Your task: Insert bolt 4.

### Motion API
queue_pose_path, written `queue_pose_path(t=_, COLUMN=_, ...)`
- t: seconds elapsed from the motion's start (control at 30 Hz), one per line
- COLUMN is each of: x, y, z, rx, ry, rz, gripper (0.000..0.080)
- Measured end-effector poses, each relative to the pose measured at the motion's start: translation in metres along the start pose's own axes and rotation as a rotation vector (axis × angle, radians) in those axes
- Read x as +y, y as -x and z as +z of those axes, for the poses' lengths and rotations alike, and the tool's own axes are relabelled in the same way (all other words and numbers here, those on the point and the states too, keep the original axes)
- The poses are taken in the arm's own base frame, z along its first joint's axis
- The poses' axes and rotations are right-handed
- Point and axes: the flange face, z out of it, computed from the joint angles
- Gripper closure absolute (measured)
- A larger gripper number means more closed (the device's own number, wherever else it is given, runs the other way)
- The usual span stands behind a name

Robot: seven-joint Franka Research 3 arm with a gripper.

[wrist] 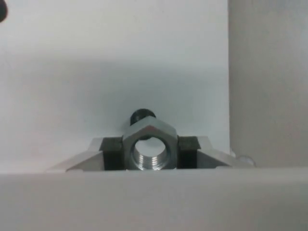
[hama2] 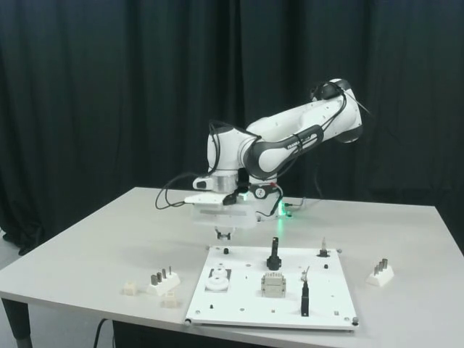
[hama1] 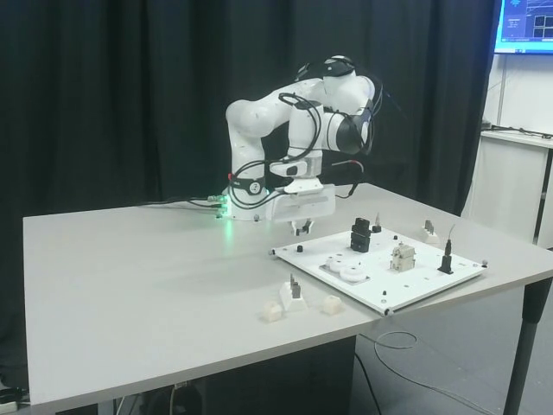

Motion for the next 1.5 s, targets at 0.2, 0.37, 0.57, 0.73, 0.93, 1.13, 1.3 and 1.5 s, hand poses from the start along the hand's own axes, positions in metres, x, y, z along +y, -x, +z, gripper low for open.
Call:
queue_pose_path(t=0.2, x=0.001, y=-0.001, z=0.004, rx=-0.002, ry=-0.009, rz=-0.027, gripper=0.0577)
queue_pose_path(t=0.37, x=0.002, y=-0.001, z=0.009, rx=-0.005, ry=-0.016, rz=-0.039, gripper=0.0577)
queue_pose_path(t=0.57, x=0.001, y=-0.002, z=0.013, rx=-0.008, ry=-0.025, rz=-0.054, gripper=0.0577)
queue_pose_path(t=0.73, x=0.000, y=-0.001, z=0.017, rx=-0.008, ry=-0.025, rz=-0.063, gripper=0.0577)
queue_pose_path(t=0.93, x=-0.002, y=0.000, z=0.020, rx=-0.010, ry=-0.019, rz=-0.068, gripper=0.0577)
queue_pose_path(t=1.13, x=-0.003, y=0.000, z=0.023, rx=-0.010, ry=-0.012, rz=-0.073, gripper=0.0577)
queue_pose_path(t=1.3, x=-0.003, y=0.001, z=0.026, rx=-0.010, ry=-0.005, rz=-0.075, gripper=0.0577)
queue_pose_path(t=1.5, x=-0.002, y=0.001, z=0.030, rx=-0.016, ry=0.000, rz=-0.075, gripper=0.0577)
